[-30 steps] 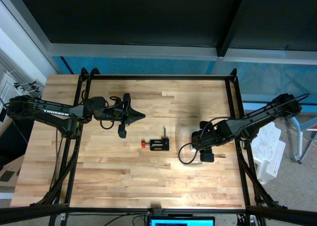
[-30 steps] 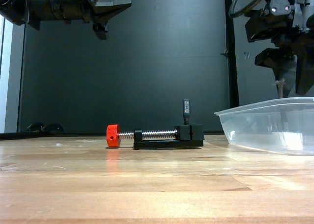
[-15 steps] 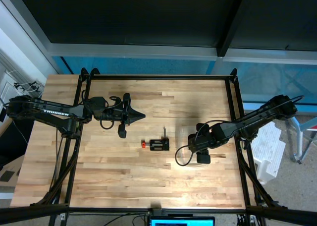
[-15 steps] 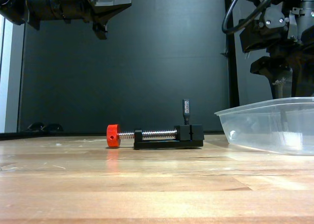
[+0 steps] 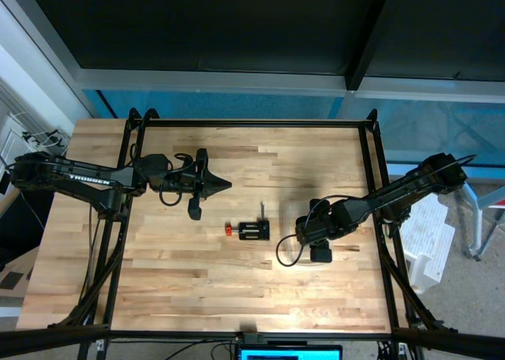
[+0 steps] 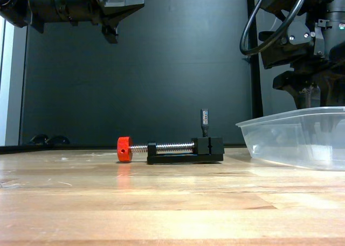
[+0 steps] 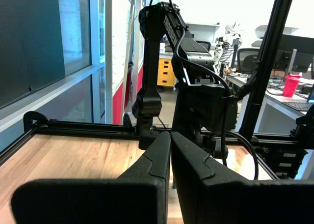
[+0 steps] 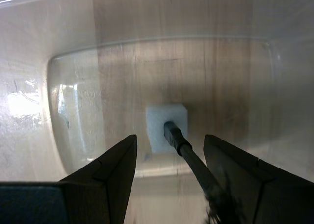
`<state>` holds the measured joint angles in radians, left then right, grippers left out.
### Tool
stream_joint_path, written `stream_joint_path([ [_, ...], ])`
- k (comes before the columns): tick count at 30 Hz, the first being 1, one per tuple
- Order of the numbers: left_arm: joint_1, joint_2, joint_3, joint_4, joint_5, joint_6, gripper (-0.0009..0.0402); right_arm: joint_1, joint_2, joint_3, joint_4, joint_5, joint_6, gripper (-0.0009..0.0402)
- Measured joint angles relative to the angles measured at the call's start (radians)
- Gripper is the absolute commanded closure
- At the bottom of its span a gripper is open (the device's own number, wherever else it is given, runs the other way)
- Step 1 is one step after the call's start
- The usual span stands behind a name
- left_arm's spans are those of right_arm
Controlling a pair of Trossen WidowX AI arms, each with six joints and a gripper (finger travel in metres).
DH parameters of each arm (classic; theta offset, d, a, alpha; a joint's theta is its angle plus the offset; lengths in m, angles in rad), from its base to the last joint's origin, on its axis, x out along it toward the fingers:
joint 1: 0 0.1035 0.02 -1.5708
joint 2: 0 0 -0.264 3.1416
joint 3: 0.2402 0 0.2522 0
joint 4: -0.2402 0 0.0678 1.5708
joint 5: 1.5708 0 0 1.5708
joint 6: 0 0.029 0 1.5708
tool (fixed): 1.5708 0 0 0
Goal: Pick the usb-c connector and install on the hub
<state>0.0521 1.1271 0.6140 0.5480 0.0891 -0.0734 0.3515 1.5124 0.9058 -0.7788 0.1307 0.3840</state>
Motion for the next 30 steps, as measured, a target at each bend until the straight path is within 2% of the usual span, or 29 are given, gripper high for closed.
stream_joint_path([
  [5, 0.000, 0.000, 0.000, 0.000, 0.000, 0.000, 0.0393, 0.000, 0.013, -0.001, 0.008, 0.000, 0.000, 0.0219],
  [30, 0.000, 0.000, 0.000, 0.000, 0.000, 0.000, 0.0393, 0.000, 0.015, -0.001, 0.013, 0.000, 0.000, 0.0348],
])
